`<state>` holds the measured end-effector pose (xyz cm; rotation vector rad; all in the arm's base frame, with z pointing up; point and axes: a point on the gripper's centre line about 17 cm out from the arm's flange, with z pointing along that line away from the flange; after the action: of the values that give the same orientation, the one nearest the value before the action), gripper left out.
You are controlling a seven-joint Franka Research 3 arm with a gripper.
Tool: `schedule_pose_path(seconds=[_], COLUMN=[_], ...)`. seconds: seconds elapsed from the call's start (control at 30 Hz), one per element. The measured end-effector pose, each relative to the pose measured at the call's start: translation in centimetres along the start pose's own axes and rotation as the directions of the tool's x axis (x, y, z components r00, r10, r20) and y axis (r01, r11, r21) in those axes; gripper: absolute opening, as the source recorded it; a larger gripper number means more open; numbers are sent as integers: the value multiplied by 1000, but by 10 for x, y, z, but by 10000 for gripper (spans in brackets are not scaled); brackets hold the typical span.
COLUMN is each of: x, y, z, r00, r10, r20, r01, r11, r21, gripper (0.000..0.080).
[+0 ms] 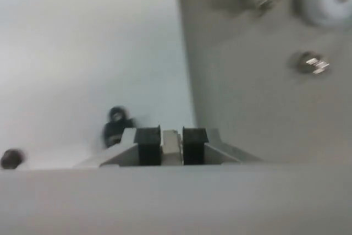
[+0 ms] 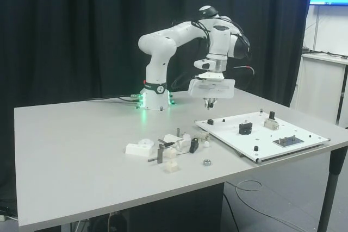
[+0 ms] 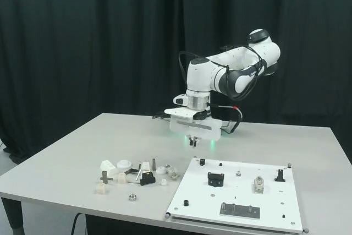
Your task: Place Ethernet.
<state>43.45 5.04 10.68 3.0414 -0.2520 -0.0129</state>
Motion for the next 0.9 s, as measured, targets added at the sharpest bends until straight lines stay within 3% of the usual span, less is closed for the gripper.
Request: schedule_pose_path(seconds=[0.4,0.9], x=[29,54], y=[59,149], z=[-9,-11], r00=[998,996], r10=[-17,-65], r20=[-53,-66], r01=[12,54], r11=[996,986], r21=[-94,-155], gripper=[79,79])
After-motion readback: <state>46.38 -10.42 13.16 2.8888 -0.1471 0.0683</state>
